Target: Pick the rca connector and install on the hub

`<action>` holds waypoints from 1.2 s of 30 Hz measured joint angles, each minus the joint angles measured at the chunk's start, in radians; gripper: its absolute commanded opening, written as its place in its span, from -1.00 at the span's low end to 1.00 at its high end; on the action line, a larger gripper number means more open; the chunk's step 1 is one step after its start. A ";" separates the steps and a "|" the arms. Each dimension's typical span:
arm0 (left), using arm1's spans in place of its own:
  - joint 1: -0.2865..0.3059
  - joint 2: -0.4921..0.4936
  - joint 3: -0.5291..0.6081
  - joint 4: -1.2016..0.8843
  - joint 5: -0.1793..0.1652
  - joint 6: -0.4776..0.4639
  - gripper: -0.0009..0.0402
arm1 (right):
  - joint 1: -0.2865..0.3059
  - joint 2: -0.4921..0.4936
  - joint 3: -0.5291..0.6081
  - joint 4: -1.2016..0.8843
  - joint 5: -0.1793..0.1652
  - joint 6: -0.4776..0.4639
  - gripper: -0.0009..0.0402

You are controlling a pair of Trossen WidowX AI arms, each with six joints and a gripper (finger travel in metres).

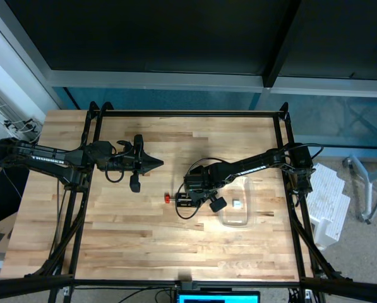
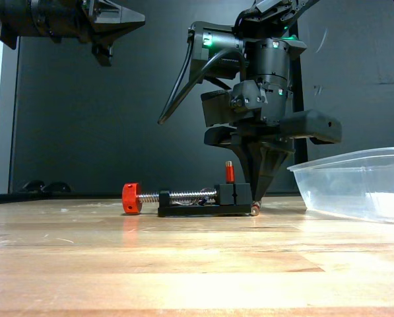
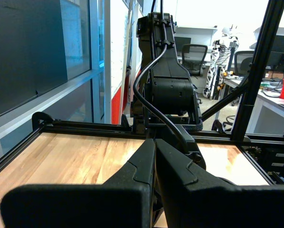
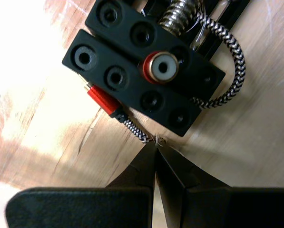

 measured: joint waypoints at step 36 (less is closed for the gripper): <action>0.000 0.000 0.000 0.000 0.000 0.000 -0.96 | -0.002 -0.212 0.003 -0.169 -0.003 0.170 -0.96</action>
